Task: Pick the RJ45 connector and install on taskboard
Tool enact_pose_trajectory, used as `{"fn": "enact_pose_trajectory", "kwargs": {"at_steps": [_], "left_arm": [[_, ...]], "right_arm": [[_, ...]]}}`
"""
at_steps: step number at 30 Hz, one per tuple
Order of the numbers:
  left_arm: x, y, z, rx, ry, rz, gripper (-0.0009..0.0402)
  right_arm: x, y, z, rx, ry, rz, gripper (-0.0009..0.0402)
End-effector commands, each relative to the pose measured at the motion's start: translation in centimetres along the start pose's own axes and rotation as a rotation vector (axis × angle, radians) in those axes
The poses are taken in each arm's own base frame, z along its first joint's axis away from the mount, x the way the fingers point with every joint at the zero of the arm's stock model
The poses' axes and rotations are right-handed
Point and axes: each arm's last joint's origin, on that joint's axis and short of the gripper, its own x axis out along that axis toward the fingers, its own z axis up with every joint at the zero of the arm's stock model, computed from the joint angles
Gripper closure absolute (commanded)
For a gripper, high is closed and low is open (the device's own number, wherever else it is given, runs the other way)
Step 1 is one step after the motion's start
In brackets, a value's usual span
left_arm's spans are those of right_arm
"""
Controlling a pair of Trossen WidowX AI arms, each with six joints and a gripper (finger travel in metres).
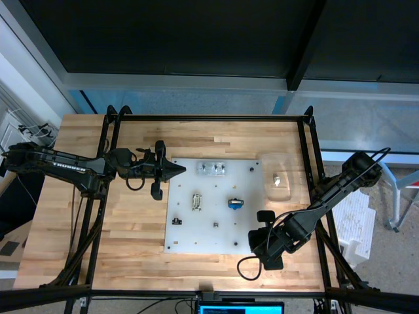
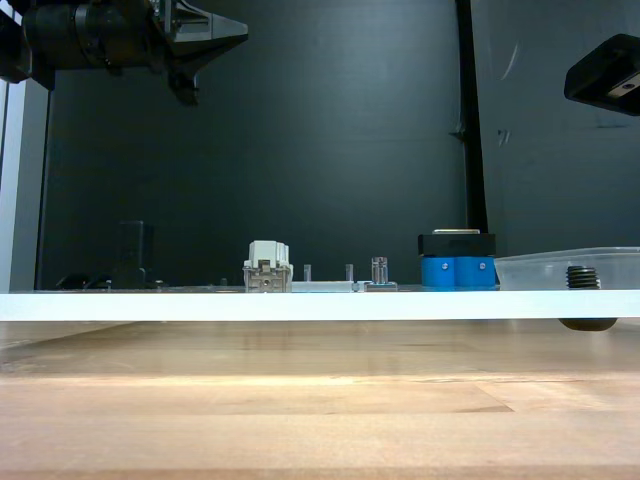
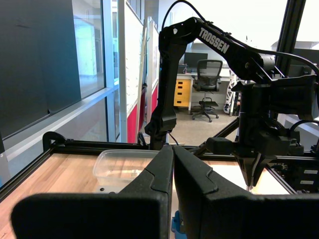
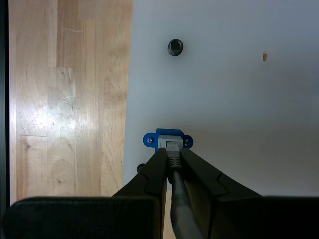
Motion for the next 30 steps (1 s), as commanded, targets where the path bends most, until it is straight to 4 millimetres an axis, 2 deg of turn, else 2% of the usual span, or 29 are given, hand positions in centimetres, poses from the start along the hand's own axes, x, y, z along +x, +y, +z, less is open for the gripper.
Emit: {"fn": "enact_pose_trajectory", "kwargs": {"at_steps": [1, 7, 13, 30], "left_arm": [[0.0, 0.0, 0.0, 0.000, 0.000, 0.000, 0.0393], [0.0, 0.0, 0.0, 0.000, 0.000, 0.000, 0.0393], [0.0, 0.0, 0.0, 0.000, 0.000, 0.000, 0.0393], [0.0, 0.0, 0.0, 0.000, 0.000, 0.000, 0.0393]], "right_arm": [[0.1, 0.0, 0.0, 0.000, 0.001, -0.001, 0.0393], [0.3, -0.1, -0.2, -0.001, 0.003, -0.002, 0.0393], [1.4, 0.1, -0.2, -0.007, 0.027, -0.018, 0.0393], [1.4, 0.2, -0.2, -0.005, 0.022, -0.012, 0.0393]]}}
